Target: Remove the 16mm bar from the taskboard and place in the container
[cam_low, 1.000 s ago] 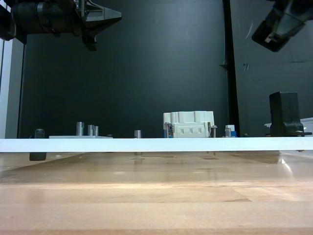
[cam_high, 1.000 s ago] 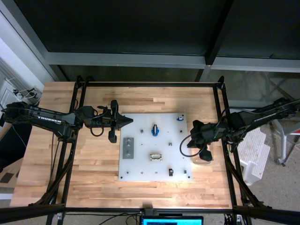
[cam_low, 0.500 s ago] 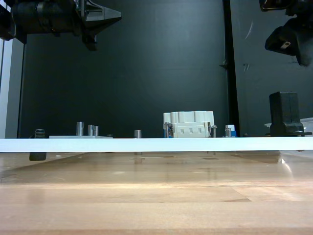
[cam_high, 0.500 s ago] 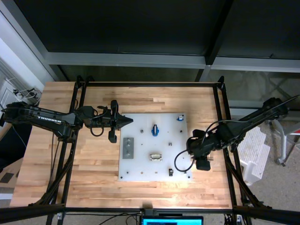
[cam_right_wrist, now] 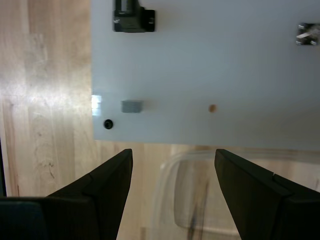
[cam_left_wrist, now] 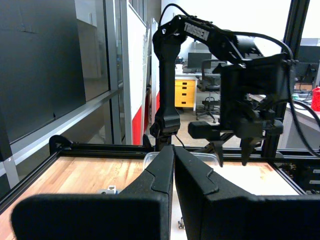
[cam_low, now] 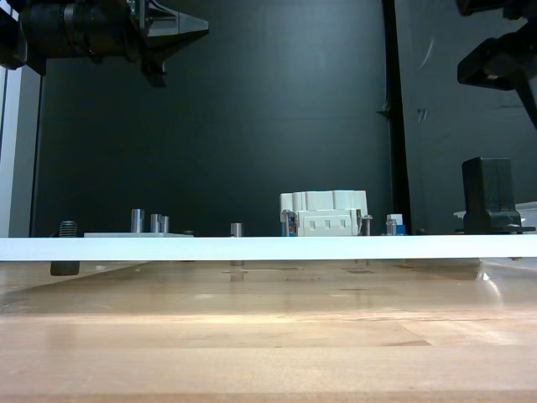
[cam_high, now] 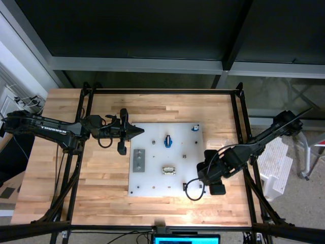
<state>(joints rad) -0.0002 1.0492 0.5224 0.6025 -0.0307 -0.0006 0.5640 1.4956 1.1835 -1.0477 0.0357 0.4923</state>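
At the board's near right edge, high view, the right claw hangs; the left claw hovers far left. Left wrist: fingers together. Right wrist: fingers apart above the clear tub, just beside the board.

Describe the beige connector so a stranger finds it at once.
Start at the white taskboard, between the shut left gripper above its far left corner and the open right gripper over its right edge. The beige connector stands near its centre: the only pale boxy part, taller than the pegs.
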